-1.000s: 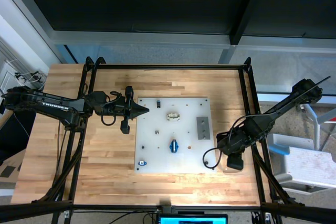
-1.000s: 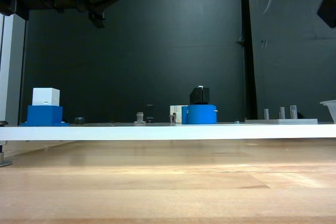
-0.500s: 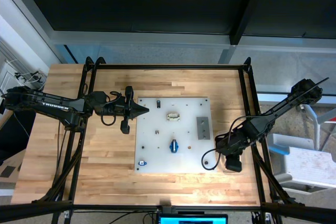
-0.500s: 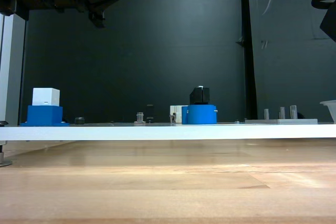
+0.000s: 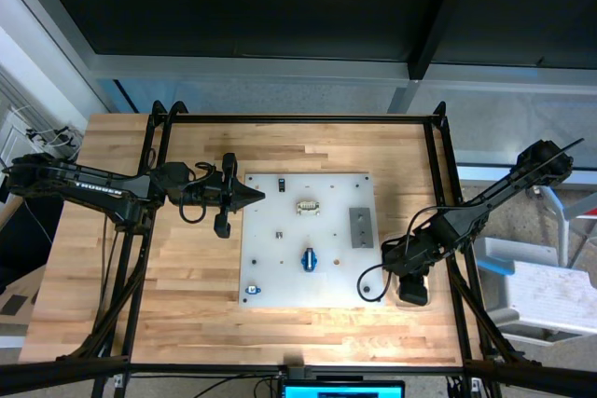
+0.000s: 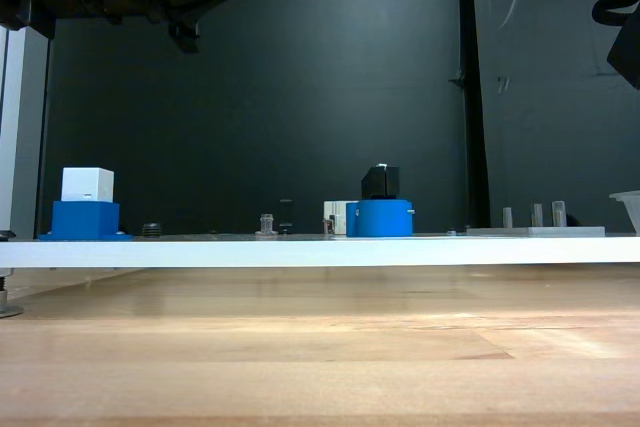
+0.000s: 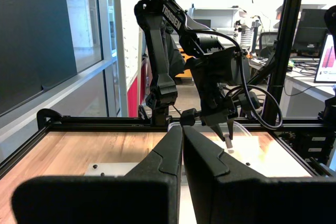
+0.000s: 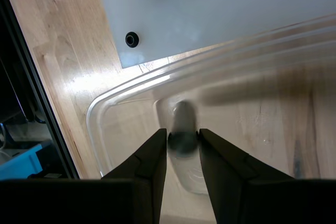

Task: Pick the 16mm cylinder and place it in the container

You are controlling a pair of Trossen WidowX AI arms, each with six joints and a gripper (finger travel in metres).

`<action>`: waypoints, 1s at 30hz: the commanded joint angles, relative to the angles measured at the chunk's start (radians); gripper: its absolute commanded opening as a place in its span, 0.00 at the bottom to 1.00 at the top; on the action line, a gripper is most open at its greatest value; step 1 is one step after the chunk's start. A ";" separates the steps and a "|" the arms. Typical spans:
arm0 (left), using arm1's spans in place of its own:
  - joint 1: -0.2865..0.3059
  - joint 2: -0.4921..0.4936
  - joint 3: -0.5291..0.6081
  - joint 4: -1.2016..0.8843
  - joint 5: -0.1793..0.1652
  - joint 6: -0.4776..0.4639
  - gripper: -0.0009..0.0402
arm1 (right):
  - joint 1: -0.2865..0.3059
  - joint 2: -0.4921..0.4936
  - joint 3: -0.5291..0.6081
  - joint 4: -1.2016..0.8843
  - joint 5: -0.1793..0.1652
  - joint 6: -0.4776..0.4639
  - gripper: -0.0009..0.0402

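Note:
The 16mm cylinder, a small pale-grey peg, is pinched between the fingertips of my right gripper, which is shut on it. It hangs just above the floor of the container, a clear plastic tray lying on the wood beside the white board's near right corner. From the left wrist view, the right gripper points down into the container with the peg at its tip. My left gripper is shut and empty, held high at the board's left edge.
The white board carries a blue upright piece, a grey rectangular block, a white connector and a small blue-and-white piece. A black frame runs around the table.
The right arm has sunk a little and shifted slightly toward the board, bringing the held peg lower over the container. The left arm has not moved.

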 commanded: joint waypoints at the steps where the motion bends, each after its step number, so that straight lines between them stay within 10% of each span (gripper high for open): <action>1: 0.000 0.000 0.000 0.000 0.000 0.000 0.02 | 0.000 0.001 0.000 -0.004 0.030 0.000 0.29; 30: 0.000 0.000 0.000 0.000 0.000 0.000 0.02 | 0.001 -0.033 0.155 -0.205 0.050 -0.002 0.39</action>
